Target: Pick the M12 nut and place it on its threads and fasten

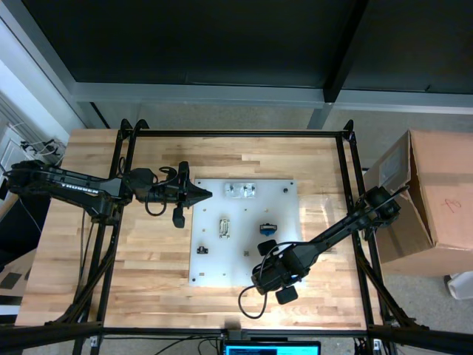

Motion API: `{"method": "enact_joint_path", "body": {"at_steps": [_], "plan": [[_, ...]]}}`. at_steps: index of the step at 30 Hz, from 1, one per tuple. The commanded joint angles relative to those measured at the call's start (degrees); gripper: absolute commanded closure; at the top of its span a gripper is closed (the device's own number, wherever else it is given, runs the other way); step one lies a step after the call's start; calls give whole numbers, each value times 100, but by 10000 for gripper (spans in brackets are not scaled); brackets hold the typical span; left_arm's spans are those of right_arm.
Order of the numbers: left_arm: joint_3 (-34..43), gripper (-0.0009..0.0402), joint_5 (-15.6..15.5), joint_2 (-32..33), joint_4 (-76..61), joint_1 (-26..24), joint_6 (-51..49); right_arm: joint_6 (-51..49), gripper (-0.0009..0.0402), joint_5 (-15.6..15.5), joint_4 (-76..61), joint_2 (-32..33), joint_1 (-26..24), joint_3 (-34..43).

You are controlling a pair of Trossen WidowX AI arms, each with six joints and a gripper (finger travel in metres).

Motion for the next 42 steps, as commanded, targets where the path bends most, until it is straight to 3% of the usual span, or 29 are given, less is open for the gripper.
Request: {"method": "enact_joint_path", "body": {"at_steps": [1,18,42], "plan": [[0,393,2,2,2,0,0,120,387,7,42,-37,2,-61],[0,393,2,2,2,2,0,625,387,52,275,-37,0,-160],[0,393,2,2,0,2,0,3132,387,28,63,-37,-105,-76]]}}
